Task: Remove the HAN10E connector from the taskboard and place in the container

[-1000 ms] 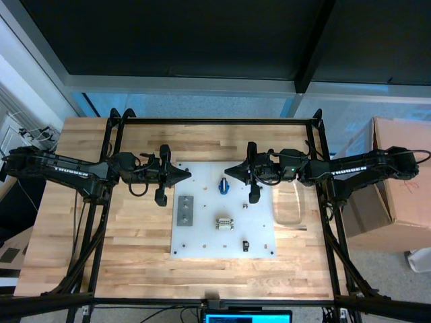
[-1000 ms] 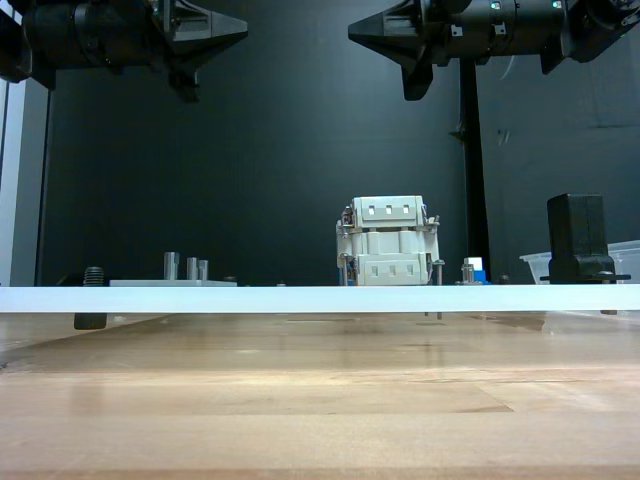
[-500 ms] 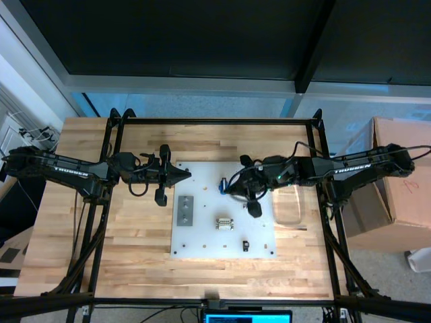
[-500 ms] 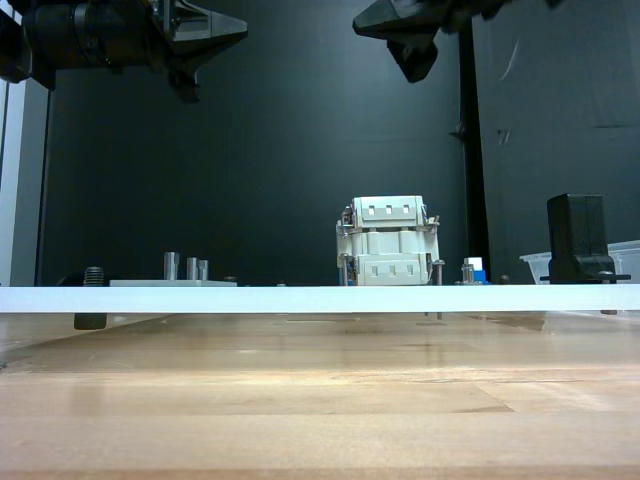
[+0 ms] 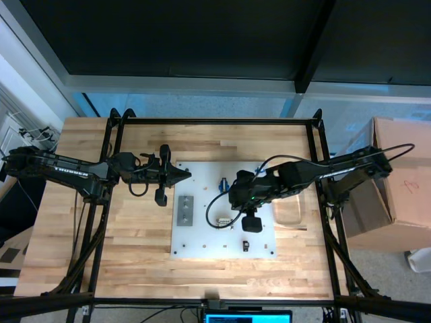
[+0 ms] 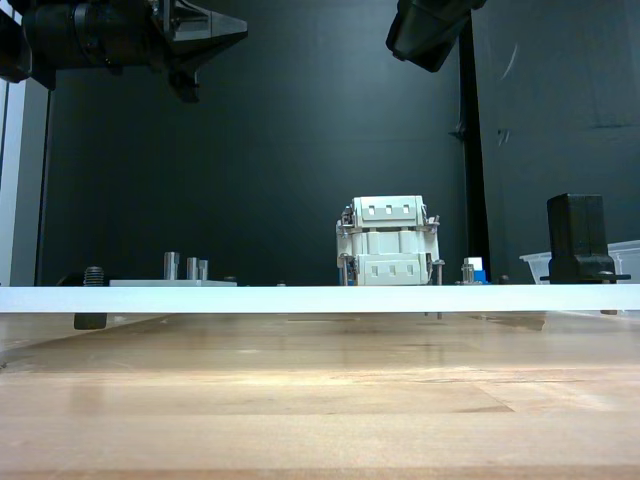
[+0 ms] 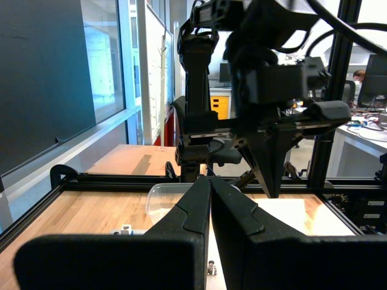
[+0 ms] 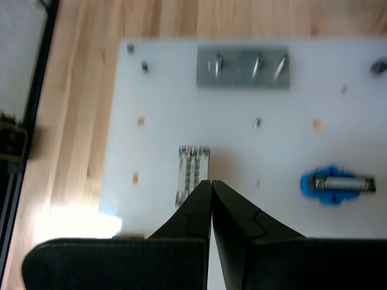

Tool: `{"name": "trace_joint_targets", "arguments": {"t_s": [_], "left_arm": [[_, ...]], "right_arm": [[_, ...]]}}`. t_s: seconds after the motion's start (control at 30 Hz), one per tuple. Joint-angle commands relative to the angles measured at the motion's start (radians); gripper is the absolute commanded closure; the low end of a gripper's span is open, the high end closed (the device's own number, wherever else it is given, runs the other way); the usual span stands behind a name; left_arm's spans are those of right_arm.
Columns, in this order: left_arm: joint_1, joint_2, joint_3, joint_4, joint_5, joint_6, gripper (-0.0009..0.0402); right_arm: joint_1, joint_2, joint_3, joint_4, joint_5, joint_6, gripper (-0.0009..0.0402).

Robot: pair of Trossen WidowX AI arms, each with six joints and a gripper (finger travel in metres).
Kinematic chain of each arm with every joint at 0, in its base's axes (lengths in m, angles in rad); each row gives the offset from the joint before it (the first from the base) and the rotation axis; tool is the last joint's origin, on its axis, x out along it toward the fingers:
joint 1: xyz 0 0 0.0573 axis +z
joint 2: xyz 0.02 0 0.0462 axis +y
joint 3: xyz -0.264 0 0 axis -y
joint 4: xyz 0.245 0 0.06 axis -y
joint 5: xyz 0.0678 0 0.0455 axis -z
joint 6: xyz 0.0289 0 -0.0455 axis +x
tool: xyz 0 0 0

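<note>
The HAN10E connector [image 5: 224, 223] is a pale grey block that stands upright in its seat on the white taskboard [image 5: 202, 235]; the low view shows it upright too [image 6: 388, 243]. My right gripper [image 5: 228, 202] hangs above the board, just behind the connector and pointing down. Its fingers [image 8: 196, 208] are shut with nothing between them, and their tips lie over the connector's [image 8: 193, 174] edge. My left gripper [image 5: 183, 173] hovers high at the board's far-left corner, shut and empty [image 7: 210, 181].
A clear container [image 5: 288, 205] sits right of the board. On the board are a grey plate with pins [image 5: 184, 210], a blue part [image 5: 224, 183] and a small black part [image 5: 246, 245]. The right arm [image 6: 430, 30] stays high above the connector.
My right arm has swung from the board's far side toward the near side and tilted downward, ending over the connector. The left arm and the connector have not moved.
</note>
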Motion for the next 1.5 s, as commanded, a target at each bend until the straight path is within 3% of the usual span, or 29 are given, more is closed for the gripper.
{"name": "trace_joint_targets", "arguments": {"t_s": [0.03,0.53,1.13,1.3,1.5], "left_arm": [[0.000,0.000,0.000,0.000,0.000,0.000,0.0393],[0.000,0.000,0.000,0.000,0.000,0.000,0.0393],[0.000,0.000,0.000,0.000,0.000,0.000,0.0393],[0.000,0.000,0.000,0.000,0.000,0.000,0.0393],[0.000,0.000,0.000,0.000,0.000,0.000,0.0393]], "right_arm": [[0.011,0.069,0.093,-0.101,0.000,0.018,0.0393],[0.027,0.310,0.363,-0.294,0.000,0.061,0.0381],[0.037,0.456,0.396,-0.318,0.001,0.099,0.0118],[0.042,0.509,0.396,-0.314,0.000,0.094,0.0088],[0.044,0.554,0.395,-0.303,0.000,0.076,0.0083]]}}
